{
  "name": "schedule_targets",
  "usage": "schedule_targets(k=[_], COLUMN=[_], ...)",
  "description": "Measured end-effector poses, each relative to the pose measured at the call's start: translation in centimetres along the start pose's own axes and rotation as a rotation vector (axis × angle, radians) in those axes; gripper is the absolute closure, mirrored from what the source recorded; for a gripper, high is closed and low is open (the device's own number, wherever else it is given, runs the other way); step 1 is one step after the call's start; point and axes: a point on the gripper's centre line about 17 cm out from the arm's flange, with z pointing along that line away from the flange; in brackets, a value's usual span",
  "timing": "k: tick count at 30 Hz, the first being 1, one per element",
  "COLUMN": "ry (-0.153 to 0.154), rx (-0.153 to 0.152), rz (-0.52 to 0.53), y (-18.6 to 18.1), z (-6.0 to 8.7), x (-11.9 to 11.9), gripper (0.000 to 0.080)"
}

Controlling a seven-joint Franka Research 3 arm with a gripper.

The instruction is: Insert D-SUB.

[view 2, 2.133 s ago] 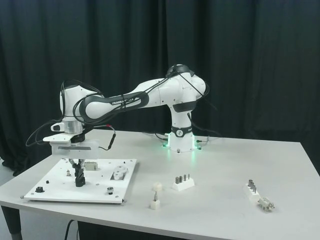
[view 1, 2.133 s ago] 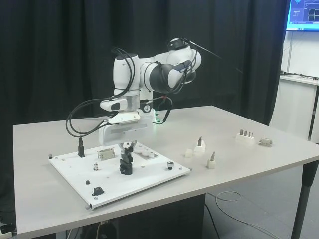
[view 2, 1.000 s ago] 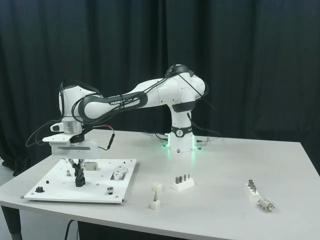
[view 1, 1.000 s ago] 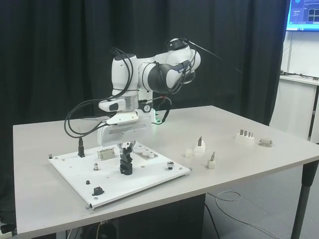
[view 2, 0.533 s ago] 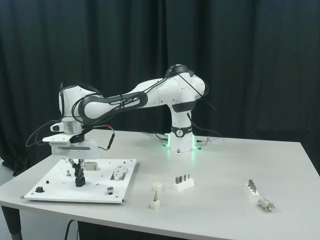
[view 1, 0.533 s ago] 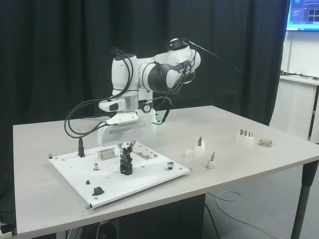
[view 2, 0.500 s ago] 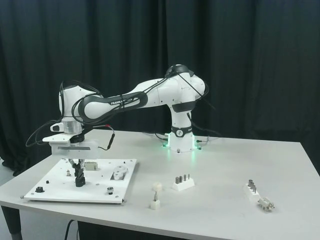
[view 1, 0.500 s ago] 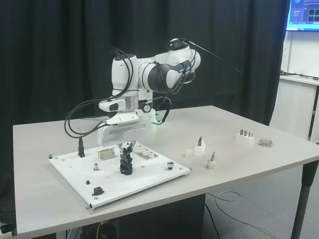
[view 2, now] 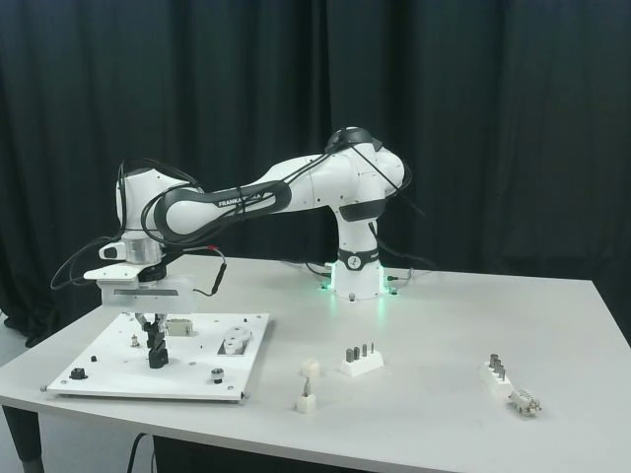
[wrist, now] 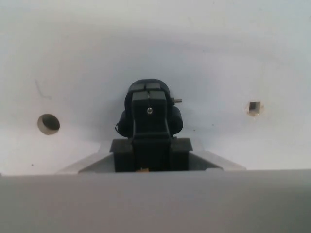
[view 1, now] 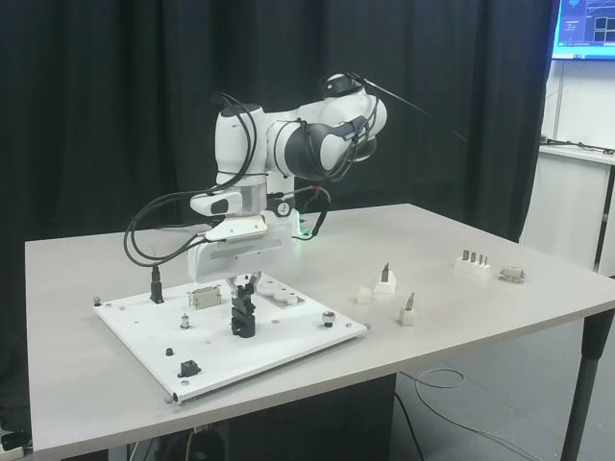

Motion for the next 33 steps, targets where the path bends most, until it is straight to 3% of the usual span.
schedule_targets(k=[16,33], ry=[-0.002,0.001], rx=[0.004,0.001], rz=[0.056,0.024], y=[0.05,-0.05], z=[-0.05,-0.04], x=[-0.37,0.0], gripper=[0.0655,0.0655])
